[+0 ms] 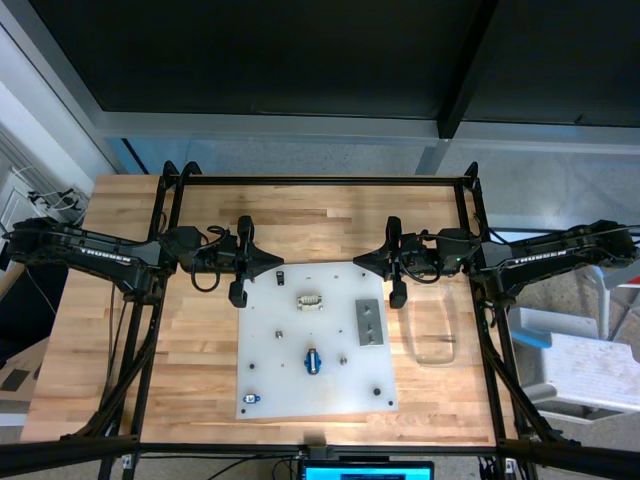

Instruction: Pick the 16mm cylinder and place it in the container

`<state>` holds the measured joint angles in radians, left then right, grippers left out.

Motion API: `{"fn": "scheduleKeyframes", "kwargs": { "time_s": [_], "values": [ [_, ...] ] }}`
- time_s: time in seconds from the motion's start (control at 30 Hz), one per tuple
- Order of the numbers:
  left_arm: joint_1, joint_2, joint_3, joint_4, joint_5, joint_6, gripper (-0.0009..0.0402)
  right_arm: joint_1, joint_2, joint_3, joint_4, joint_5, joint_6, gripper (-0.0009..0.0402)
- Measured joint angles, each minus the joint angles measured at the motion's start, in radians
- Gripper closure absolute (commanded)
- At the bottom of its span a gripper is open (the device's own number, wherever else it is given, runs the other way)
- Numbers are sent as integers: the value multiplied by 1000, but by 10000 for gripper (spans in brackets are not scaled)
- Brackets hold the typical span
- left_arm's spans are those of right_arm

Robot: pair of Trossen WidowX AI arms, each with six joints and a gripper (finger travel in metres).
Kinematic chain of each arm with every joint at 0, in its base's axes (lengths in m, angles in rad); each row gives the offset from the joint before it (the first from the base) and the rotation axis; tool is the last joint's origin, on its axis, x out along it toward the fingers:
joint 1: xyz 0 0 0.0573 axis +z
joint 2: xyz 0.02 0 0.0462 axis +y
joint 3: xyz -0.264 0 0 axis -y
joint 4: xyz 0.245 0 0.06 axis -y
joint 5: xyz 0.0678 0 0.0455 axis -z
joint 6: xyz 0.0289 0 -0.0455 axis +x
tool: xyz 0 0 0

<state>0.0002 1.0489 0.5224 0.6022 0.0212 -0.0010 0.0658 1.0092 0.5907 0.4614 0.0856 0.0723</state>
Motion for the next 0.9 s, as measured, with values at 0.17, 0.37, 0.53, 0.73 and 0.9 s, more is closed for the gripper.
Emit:
{"fn": "scheduleKeyframes", "kwargs": {
  "time_s": [0.17, 0.37, 0.53, 0.73, 0.9],
  "values": [
    [0, 0, 0, 0, 0, 0, 393, 0, 0, 0, 0, 0, 0, 393],
    [0, 0, 0, 0, 0, 0, 393, 0, 0, 0, 0, 0, 0, 393],
    [0, 0, 0, 0, 0, 0, 393, 0, 0, 0, 1, -25, 0, 393],
    [0, 0, 0, 0, 0, 0, 393, 0, 0, 67, -93, -37, 21, 393],
    [0, 0, 0, 0, 0, 0, 393, 0, 6, 187, -370, -36, 27, 393]
  ]
}}
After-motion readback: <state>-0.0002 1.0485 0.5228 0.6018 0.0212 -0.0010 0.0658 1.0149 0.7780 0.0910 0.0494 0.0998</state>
